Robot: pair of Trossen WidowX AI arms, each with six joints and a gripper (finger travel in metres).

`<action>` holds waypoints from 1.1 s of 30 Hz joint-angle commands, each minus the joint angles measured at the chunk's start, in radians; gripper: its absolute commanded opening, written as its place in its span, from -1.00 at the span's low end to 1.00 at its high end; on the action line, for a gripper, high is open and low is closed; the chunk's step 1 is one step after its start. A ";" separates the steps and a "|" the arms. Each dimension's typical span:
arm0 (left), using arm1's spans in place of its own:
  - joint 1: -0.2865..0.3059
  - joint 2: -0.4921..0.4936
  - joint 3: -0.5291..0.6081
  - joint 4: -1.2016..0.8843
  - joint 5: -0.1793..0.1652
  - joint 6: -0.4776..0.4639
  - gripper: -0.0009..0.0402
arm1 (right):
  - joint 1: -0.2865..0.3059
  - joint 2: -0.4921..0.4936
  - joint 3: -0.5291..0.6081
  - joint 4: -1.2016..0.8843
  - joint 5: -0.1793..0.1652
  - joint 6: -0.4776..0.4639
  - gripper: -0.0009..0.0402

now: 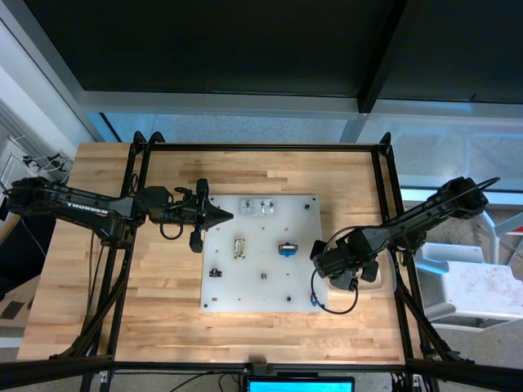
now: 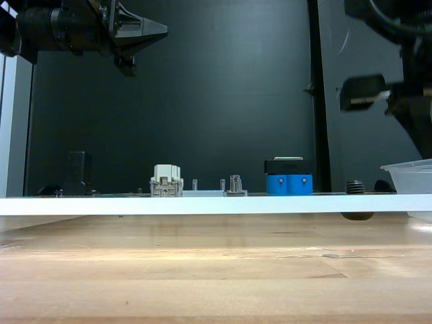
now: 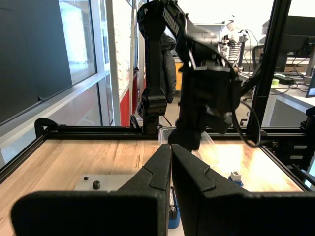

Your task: Pick the M12 fastener and fasten on the M12 threads

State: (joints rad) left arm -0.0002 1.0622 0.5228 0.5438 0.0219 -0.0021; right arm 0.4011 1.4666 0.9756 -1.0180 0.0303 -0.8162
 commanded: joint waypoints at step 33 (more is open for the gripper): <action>0.000 0.000 0.000 0.000 0.000 0.000 -0.96 | 0.043 0.536 0.700 -0.173 0.001 -0.181 -0.81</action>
State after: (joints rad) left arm -0.0002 1.0618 0.5228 0.5438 0.0216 -0.0017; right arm 0.4427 1.9862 1.6604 -1.1915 0.0330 -0.9890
